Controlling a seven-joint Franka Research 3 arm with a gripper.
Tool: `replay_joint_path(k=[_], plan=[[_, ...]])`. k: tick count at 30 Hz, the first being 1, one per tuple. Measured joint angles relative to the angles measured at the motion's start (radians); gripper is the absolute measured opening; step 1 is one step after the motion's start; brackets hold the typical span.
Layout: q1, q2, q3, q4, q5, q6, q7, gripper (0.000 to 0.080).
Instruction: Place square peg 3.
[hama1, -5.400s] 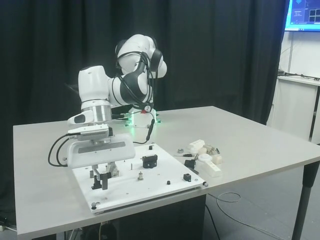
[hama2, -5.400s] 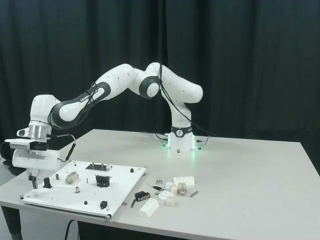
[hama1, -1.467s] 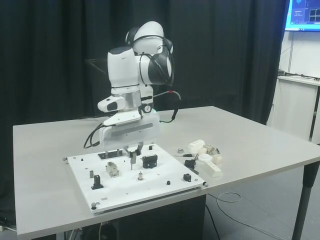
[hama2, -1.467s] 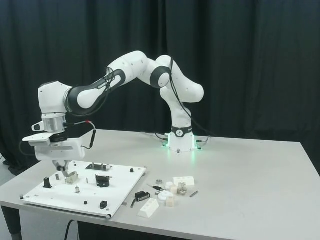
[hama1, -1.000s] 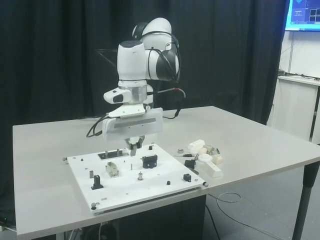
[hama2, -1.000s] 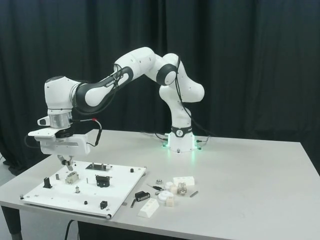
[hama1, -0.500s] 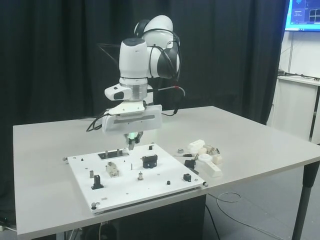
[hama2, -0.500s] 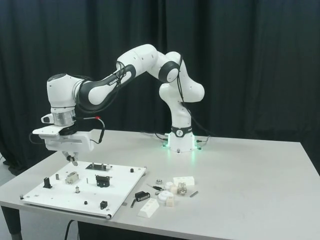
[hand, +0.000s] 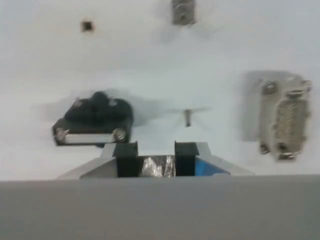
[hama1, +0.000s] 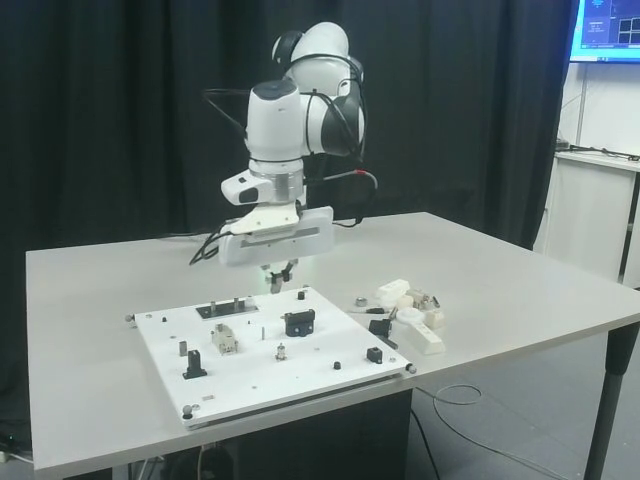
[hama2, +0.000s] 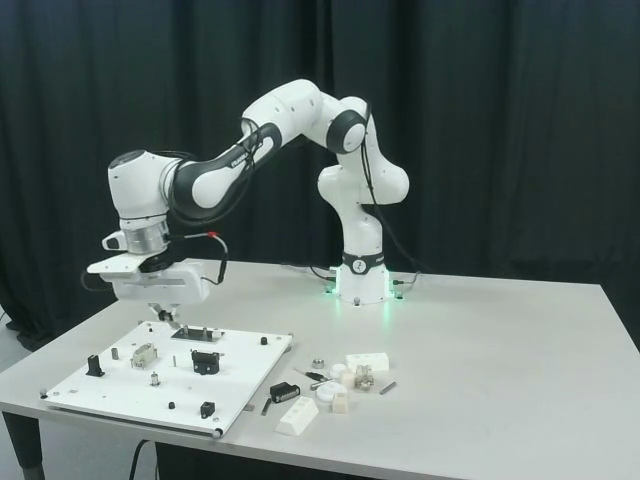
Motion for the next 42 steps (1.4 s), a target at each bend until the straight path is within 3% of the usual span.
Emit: replay_joint_path(k=[11, 28, 42], plan=[[0.078, -0.076, 0.003, -0.136, 0.0, 0.05, 0.059, 0.0152], [0.239, -0.191, 0.009, -0.376, -0.002, 0.276, 0.158, 0.0152], [0.352, -0.253, 0.009, -0.502, -0.014, 0.414, 0.236, 0.0152]])
